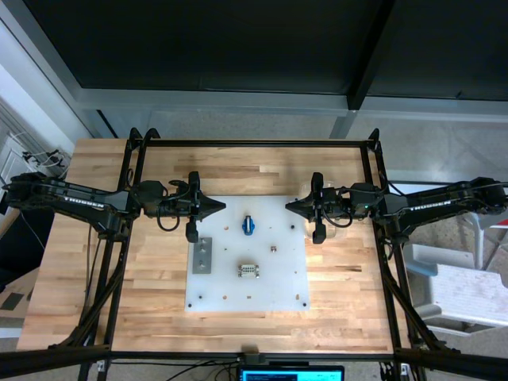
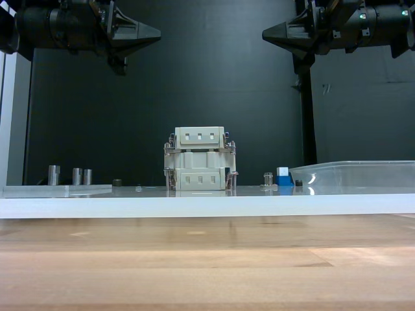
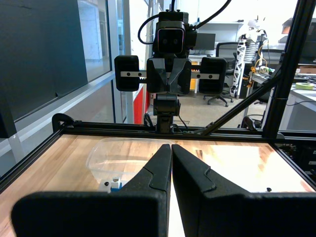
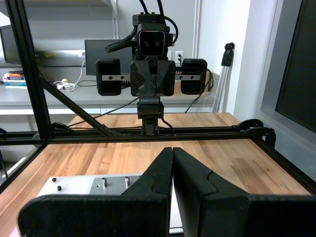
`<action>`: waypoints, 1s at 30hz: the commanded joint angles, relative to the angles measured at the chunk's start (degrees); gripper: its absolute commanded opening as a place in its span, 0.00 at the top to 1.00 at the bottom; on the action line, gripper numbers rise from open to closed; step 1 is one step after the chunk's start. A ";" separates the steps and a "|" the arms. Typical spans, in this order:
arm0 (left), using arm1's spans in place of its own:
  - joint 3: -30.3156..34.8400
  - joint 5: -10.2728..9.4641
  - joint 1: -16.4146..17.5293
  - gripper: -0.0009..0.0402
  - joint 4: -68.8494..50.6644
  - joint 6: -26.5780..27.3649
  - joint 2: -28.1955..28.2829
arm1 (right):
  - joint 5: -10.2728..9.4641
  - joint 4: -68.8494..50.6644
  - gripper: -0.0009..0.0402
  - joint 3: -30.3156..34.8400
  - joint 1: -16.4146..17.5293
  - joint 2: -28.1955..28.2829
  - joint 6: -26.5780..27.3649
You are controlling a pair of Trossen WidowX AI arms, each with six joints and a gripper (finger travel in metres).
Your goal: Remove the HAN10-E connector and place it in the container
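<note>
Not yet lifted: HAN10-E connector (image 1: 249, 271) seated upright on the white board (image 1: 238, 298), near its front middle; container (image 2: 363, 173) well apart, toward the right side.

Small beige block of hard plastic in two stacked tiers, with metal side latches and dark slots; a thin, clear, rounded tub for the drop. Left gripper (image 1: 222, 206) and right gripper (image 1: 290, 207) high over the board, facing each other, jaws closed tip to tip on nothing. Could slip off smooth narrow tips if pinched on the latches; could jam if pulled at a tilt; might tip the light tub if released on its rim.
</note>
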State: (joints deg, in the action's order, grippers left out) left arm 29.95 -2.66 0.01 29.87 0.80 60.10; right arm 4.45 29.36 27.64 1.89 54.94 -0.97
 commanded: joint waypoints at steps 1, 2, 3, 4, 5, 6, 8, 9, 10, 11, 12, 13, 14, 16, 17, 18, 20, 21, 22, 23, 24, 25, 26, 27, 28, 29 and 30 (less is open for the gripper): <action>0.00 0.02 -0.02 0.98 0.00 0.00 0.00 | 0.00 -0.46 0.98 0.02 0.02 0.02 -0.04; 0.00 0.02 0.00 0.98 0.00 0.00 0.02 | 0.00 -0.46 0.98 0.02 0.00 0.02 -0.04; 0.00 0.02 0.00 0.98 0.00 0.00 0.02 | 0.00 -0.46 0.98 0.02 0.02 0.02 -0.04; 0.00 0.02 -0.02 0.98 0.00 0.00 0.00 | 0.00 -0.46 0.98 0.02 0.02 0.02 -0.04; 0.00 0.02 0.00 0.98 0.00 0.00 0.02 | 0.00 -0.46 0.98 0.02 0.00 0.02 -0.04; 0.00 0.02 0.00 0.98 0.00 0.00 0.02 | 0.00 -0.46 0.98 0.02 0.02 0.02 -0.04; 0.00 0.02 -0.02 0.98 0.00 0.00 0.02 | 0.00 -0.46 0.98 0.02 0.00 0.02 -0.04; 0.00 0.02 0.00 0.98 0.00 0.00 0.00 | 0.00 -0.46 0.98 0.02 0.02 0.02 -0.04; 0.00 0.02 0.00 0.98 0.00 0.00 0.02 | 0.00 -0.46 0.98 0.02 0.02 0.02 -0.04; 0.00 0.02 0.00 0.98 0.00 0.00 0.02 | 0.00 -0.46 0.98 0.02 0.00 0.02 -0.04; 0.00 0.02 -0.02 0.98 0.00 0.00 0.00 | 0.00 -0.46 0.98 0.02 0.02 0.02 -0.04; 0.00 0.02 0.00 0.98 0.00 0.00 0.02 | 0.00 -0.46 0.98 0.02 0.02 0.02 -0.04; 0.00 0.02 0.00 0.98 0.00 0.00 0.02 | 0.00 -0.46 0.98 0.02 0.00 0.02 -0.04; 0.00 0.02 0.00 0.98 0.00 0.00 0.02 | 0.00 -0.44 0.98 0.02 0.02 0.02 -0.04; 0.00 0.02 0.00 0.98 0.00 0.00 0.00 | 0.00 -0.46 0.98 0.02 0.02 0.02 -0.04; 0.00 0.02 0.00 0.98 0.00 0.00 0.02 | 0.00 -0.46 0.98 0.02 0.02 0.02 -0.04; 0.00 0.02 0.00 0.98 0.00 0.00 0.00 | 0.00 -0.46 0.98 0.02 0.02 0.02 -0.07; 0.00 0.02 0.00 0.98 0.00 0.00 0.00 | 0.00 -0.46 0.98 0.02 0.02 0.02 -0.04; 0.00 0.02 -0.02 0.98 0.00 0.00 0.00 | 0.00 -0.46 0.98 0.02 0.02 0.02 -0.04; 0.00 0.02 0.00 0.98 0.00 0.00 0.02 | 0.00 -0.44 0.98 0.02 0.00 0.02 -0.04; 0.00 0.02 0.00 0.98 0.00 0.00 0.00 | 0.00 -0.46 0.98 0.02 0.02 0.02 -0.04; 0.00 0.02 -0.02 0.98 0.00 0.00 0.02 | 0.02 -0.44 0.98 0.02 0.02 0.02 -0.07; 0.00 0.02 0.00 0.98 0.00 0.00 0.02 | 0.02 -0.44 0.98 0.02 0.02 0.02 -0.13; 0.00 0.02 0.00 0.98 0.00 0.00 0.00 | -0.02 -0.44 0.98 0.02 0.02 0.02 -0.15; 0.00 0.02 0.00 0.98 0.00 0.00 0.00 | -0.04 -0.46 0.98 0.11 0.04 0.02 -0.48; 0.00 0.02 -0.02 0.98 0.00 0.00 0.02 | -0.07 -1.40 0.98 0.59 0.07 0.02 -1.29; 0.00 0.02 0.00 0.98 0.00 0.00 0.00 | -0.04 -3.28 0.98 1.49 0.09 0.02 -1.99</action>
State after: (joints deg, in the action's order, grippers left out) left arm 29.95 -2.63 -0.01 29.87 0.80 60.12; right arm 4.43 28.05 28.08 1.93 54.96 -2.02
